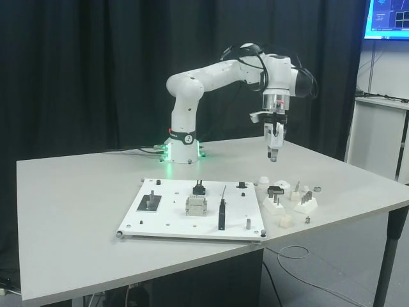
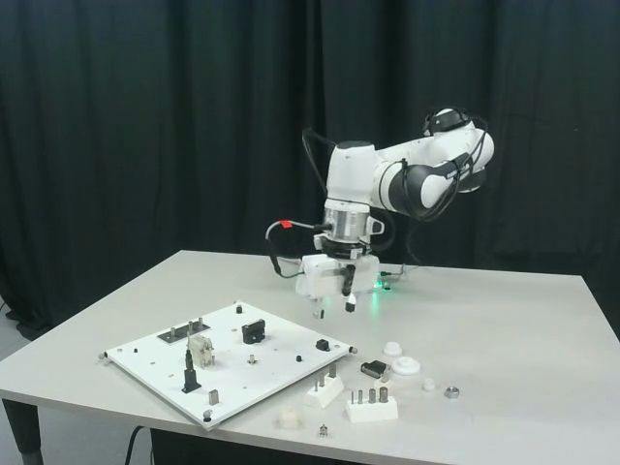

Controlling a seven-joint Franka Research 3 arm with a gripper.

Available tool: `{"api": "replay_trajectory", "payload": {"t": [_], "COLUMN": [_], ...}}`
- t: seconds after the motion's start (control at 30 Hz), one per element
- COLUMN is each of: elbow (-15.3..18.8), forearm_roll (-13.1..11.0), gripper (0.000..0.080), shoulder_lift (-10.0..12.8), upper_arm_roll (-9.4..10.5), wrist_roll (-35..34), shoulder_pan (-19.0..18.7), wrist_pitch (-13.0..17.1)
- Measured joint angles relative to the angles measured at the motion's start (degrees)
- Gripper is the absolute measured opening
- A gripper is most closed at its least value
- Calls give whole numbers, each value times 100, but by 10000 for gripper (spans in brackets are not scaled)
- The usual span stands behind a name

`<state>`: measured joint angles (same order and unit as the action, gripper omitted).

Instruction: Pick Ethernet.

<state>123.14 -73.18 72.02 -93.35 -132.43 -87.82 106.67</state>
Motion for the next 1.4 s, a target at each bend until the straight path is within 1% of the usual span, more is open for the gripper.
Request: {"api": "replay_trajectory", "payload": {"t": [0.2, 0.57, 0.8, 1.13, 1.4], "elbow": [-94, -295, -407, -558, -628], "forearm_roll": [82, 198, 332, 613, 748], "gripper": [800, 800, 800, 800, 800], "shoulder_lift": [0, -2, -2, -1, -1], "upper_arm_roll": [-102, -217, -234, -238, -237], "wrist_roll": [63, 308, 571, 936, 1367], "shoulder_pan": [115, 310, 364, 359, 350], "wrist_pitch": [-135, -361, -368, -319, -297]}}
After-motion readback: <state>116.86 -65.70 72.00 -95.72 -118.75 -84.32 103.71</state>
